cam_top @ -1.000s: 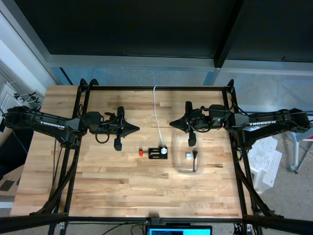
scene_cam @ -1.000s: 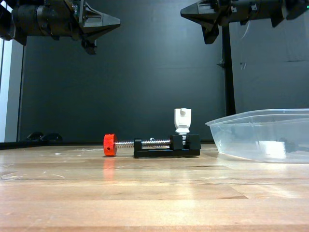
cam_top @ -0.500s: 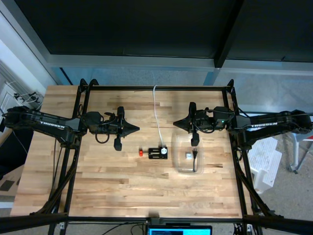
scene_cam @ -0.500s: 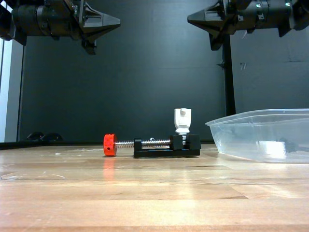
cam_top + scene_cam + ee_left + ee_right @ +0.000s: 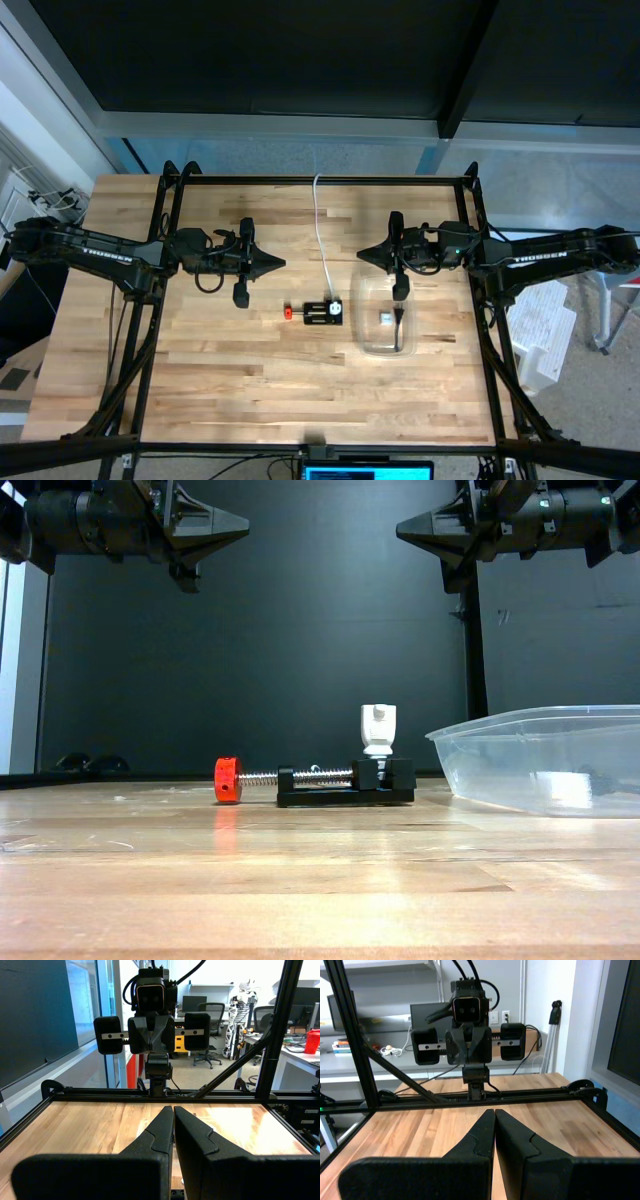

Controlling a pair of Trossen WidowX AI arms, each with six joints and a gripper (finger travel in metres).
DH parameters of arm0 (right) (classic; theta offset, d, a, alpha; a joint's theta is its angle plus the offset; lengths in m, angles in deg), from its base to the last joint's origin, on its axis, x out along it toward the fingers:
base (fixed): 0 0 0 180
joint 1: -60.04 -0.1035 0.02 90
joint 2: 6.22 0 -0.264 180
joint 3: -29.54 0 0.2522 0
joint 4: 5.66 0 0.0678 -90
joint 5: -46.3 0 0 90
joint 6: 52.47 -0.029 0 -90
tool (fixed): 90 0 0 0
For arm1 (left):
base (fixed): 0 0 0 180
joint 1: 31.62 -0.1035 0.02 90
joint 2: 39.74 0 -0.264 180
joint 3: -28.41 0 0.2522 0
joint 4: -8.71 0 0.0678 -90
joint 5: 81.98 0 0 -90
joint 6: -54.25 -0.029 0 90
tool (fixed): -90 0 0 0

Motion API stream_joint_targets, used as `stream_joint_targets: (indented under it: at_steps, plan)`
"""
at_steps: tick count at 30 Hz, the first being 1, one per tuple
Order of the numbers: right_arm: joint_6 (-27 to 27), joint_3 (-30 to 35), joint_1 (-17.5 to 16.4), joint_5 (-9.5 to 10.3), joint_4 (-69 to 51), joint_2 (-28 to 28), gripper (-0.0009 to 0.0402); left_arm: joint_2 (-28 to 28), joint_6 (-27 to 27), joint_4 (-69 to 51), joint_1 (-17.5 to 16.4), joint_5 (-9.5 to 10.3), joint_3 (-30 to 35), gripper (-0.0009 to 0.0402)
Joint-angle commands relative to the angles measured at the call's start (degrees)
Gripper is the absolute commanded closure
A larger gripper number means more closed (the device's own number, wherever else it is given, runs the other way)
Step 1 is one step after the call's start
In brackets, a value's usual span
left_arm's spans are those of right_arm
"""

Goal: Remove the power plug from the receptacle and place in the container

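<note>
Right gripper (image 5: 362, 253) has drawn back rightward, fingers closed on nothing (left gripper (image 5: 282, 264) likewise, parked left). Power plug (image 5: 399, 328) lies near-to-far inside the container (image 5: 385, 352), just nearside of the right gripper.

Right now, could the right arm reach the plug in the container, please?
Probably yes: right end effector, shut, hovers near the container; nothing covers the power plug. Left end effector hovers far left.
</note>
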Motion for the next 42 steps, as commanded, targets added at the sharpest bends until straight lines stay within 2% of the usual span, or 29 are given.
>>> stream_joint_targets:
  at_steps: [1, 42]
  plan:
    - [0.0, -0.7, 0.0, 0.02, 0.8, 0.1, 0.0393, 0.0, 0.0, 0.0, 0.0, 0.00, 0.0, 0.0393]
    - [0.0, -0.4, -0.1, 0.24, 1.5, 0.1, 0.0393, 0.0, 0.0, 0.0, 0.0, -0.02, 0.0, 0.0393]
